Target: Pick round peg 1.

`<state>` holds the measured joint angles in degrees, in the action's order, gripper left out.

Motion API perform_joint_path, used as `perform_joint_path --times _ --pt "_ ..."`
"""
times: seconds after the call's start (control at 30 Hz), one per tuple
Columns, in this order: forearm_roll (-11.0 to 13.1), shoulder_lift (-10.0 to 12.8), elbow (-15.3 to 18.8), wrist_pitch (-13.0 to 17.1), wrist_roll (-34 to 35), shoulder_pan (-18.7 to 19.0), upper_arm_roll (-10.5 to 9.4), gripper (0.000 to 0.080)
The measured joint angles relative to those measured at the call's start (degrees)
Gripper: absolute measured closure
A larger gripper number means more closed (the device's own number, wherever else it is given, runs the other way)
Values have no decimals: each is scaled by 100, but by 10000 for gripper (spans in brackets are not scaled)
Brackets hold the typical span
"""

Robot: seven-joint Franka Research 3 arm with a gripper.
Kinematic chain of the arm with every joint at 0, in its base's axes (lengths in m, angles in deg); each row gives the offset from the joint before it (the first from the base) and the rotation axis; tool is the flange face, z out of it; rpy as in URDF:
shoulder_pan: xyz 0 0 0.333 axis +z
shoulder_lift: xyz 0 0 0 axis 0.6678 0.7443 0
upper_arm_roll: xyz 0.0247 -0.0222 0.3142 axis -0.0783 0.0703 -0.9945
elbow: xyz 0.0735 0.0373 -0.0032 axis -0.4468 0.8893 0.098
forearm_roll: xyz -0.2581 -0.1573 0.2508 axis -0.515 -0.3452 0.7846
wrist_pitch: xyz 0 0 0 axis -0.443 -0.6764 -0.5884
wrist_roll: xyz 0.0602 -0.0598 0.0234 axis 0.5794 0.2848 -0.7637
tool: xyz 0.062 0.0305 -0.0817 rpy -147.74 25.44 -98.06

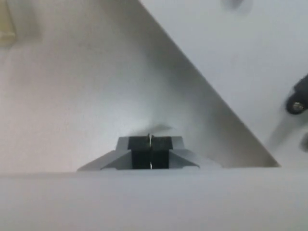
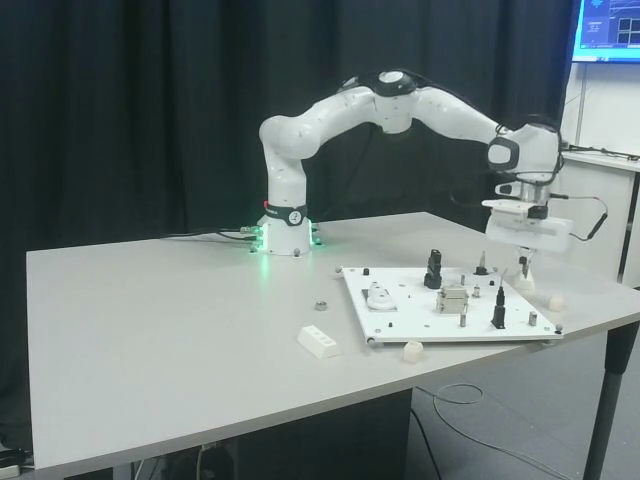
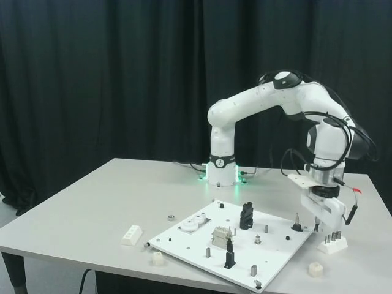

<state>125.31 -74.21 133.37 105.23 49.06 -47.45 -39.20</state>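
Beyond the 3 o'clock edge of the white board [image 3: 278,248], as the second room view is showing it, the gripper [image 3: 316,228] is hanging low over the grey table [image 3: 92,202]. In the wrist view its fingers [image 1: 140,153] are pressing together, with only a thin line between the black pads and nothing showing between them. A small white holder [image 3: 331,245] is standing on the table just beside the board, at about 4 o'clock from the gripper. Short grey pegs [image 3: 334,234] are standing upright in it. Round peg 1 is probably among them, but I cannot tell which one it is.

In the wrist view the straight edge of the board is running diagonally, and bare table is lying on the open side of it. The board's 6 o'clock corner is coming near to the front edge of the table. Tall black parts [image 3: 246,215] are rising near the middle of the board, well apart from the gripper. Toward 9 o'clock the table is offering wide room, where only a small white block [image 3: 131,234] and a little ring [image 3: 171,216] are lying. Two white cubes [image 3: 158,259] [image 3: 315,269] are sitting near the front edge.

A screen [image 2: 608,30] is glowing at 1 o'clock in the first room view, but its writing is too small to read. Green light [image 2: 262,240] is shining at the base of the arm
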Motion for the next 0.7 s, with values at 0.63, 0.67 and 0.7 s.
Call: perform_joint_path --times 0.63,0.67,0.7 --pt "-22 163 1 -330 -208 7 258 351" --pt "-22 163 2 -330 -208 4 259 351" --pt "-22 163 4 -330 -208 0 259 351"
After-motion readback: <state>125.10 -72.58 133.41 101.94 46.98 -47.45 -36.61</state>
